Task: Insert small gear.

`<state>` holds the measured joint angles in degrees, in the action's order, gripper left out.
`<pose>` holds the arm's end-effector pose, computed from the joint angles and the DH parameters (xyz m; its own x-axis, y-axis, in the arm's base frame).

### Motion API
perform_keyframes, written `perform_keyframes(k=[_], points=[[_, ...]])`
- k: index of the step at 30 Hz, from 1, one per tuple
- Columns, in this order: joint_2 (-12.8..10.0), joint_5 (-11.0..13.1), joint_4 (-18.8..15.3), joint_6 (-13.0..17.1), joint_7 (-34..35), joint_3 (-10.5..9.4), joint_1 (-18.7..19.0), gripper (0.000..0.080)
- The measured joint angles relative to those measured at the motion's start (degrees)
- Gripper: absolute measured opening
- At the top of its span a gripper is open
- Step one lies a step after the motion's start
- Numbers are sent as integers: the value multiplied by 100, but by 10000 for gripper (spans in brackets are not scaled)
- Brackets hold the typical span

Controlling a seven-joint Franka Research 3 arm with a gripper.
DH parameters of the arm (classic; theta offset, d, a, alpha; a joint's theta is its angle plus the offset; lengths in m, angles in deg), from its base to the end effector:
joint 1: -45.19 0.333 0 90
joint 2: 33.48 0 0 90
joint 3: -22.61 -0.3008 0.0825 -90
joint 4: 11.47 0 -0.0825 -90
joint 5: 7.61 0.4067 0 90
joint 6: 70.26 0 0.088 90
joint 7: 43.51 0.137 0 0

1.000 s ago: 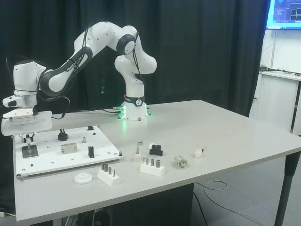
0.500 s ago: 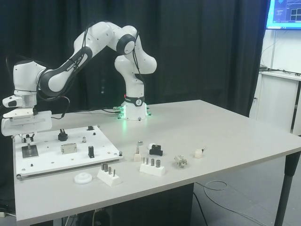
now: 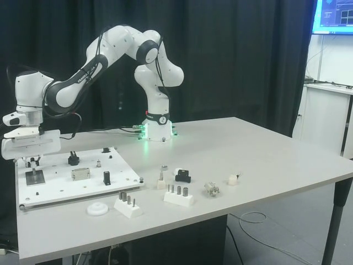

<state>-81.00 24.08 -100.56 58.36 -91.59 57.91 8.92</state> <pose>0.2946 -0.6491 0.1694 0.8308 -0.5560 0.0256 -0.5566 -0.8301 0.0329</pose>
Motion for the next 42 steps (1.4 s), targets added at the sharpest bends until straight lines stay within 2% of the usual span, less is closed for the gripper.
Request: perform_keyframes(k=[18,19,27,28,42], points=[[-2,41,30,-14,-38,0,-32,201],[-2,41,41,-16,-38,0,-35,398],[-2,41,166,-87,-36,0,-43,398],[-2,41,188,-94,-32,0,-44,770],[-2,39,401,-115,16,8,-78,795]])
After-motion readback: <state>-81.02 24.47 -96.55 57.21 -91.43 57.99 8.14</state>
